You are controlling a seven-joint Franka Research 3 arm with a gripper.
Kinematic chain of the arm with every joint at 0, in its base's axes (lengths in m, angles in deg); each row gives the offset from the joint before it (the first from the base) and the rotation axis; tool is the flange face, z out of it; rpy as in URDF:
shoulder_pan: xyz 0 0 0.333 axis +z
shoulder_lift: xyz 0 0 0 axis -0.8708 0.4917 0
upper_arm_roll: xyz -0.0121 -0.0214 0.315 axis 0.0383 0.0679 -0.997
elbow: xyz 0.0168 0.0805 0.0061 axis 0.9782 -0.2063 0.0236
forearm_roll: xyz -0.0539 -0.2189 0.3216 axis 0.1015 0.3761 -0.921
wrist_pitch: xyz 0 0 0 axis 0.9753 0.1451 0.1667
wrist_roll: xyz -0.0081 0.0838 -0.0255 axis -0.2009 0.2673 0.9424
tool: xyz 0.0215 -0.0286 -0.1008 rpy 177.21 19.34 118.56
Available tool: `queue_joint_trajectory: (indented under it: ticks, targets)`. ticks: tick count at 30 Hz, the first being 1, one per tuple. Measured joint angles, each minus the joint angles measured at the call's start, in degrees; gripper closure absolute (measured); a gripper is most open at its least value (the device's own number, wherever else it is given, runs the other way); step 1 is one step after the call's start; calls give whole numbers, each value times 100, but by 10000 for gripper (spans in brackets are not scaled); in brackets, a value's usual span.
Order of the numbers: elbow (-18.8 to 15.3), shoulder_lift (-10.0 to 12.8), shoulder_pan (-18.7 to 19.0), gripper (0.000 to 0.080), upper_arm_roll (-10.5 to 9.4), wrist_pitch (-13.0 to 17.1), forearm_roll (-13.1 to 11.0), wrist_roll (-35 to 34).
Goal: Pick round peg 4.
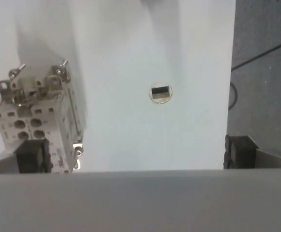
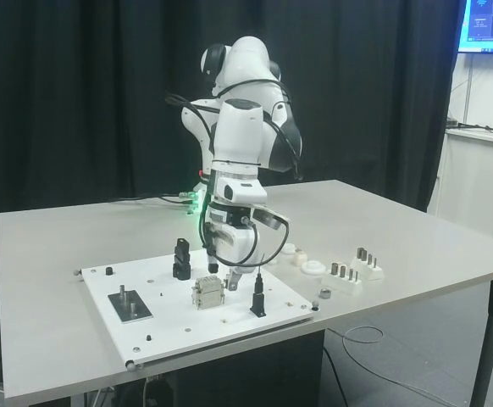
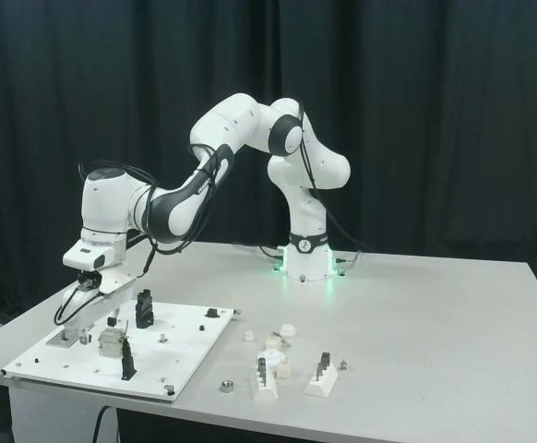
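Your gripper hangs over the white board with its fingers spread wide and nothing between them; directly under it is only a small round hole, with the grey multi-pin connector just beside. No peg is there. The round pegs stand in white holders on the grey table, well apart from the board on its far side from the arm's wrist. Which is peg 4 you cannot tell yet, so lift clear, travel across, then descend straight over one peg.

White board, seemingly black gripper fingertips
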Motion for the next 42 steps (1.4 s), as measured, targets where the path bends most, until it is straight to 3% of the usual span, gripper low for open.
queue_joint_trajectory:
  ticks: [42]
  targets:
    - [10, -107, 14, 3, -1, -101, -3, -168]
